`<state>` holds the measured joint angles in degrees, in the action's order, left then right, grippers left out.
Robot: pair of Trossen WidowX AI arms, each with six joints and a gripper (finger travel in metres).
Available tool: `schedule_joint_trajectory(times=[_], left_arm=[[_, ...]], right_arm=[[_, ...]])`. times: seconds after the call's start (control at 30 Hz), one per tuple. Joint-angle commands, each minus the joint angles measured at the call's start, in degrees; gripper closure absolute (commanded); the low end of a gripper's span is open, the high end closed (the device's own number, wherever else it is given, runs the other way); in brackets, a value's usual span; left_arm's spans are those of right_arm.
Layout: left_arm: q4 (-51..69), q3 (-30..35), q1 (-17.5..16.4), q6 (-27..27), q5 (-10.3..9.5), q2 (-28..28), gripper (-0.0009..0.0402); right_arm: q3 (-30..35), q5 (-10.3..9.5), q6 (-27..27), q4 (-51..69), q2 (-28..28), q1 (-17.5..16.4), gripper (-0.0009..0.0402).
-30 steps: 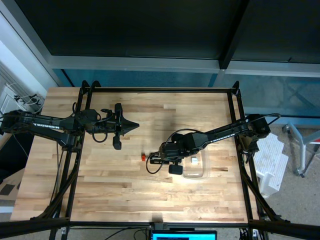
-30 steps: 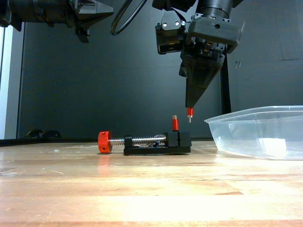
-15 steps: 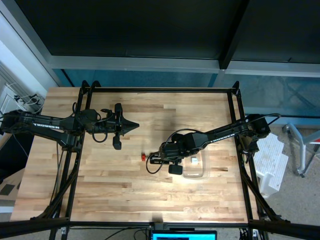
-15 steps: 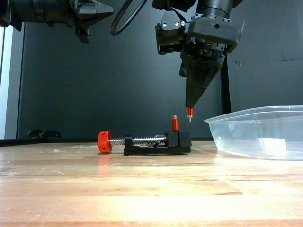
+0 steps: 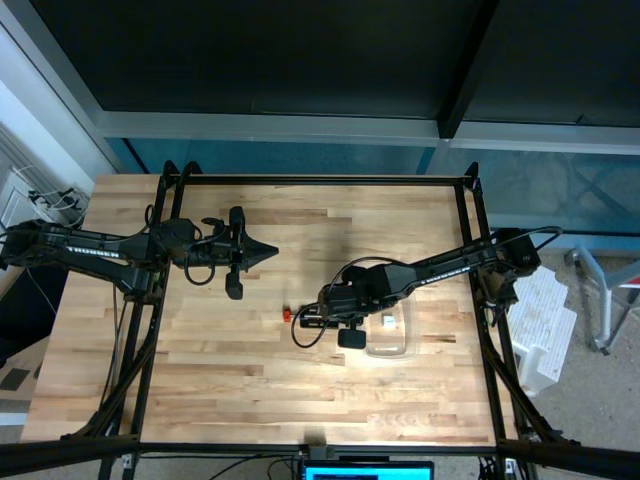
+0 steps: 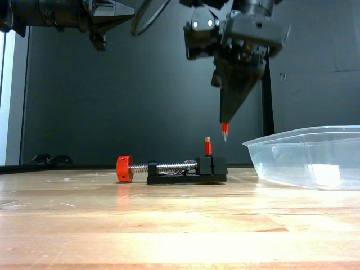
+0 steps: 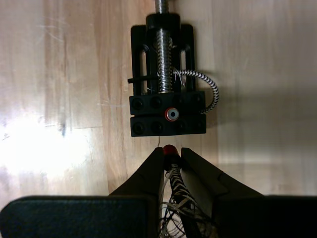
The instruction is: Pick the rca connector and install on the hub
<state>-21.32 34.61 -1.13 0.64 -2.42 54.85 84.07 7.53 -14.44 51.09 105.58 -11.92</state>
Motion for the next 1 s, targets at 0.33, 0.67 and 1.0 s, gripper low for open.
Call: schedule_joint_trajectory(times=[0.33,0.67,1.0], left_arm=[[0.00,0.00,0.00,-0.02,0.02,0.00,0.0392],[0.00,0.00,0.00,-0.02,0.02,0.00,0.0392],[0.00,0.00,0.00,-0.02,0.02,0.00,0.0392]], right_arm=[[2.38,-0.04,1.31,2.01,-0.15,0.07,0.0393],[4.66,-0.04,1.62,2.69,1.53,0.24,0.0393],[8.92,-0.02,2.93,4.90,4.59,0.68,0.0393]])
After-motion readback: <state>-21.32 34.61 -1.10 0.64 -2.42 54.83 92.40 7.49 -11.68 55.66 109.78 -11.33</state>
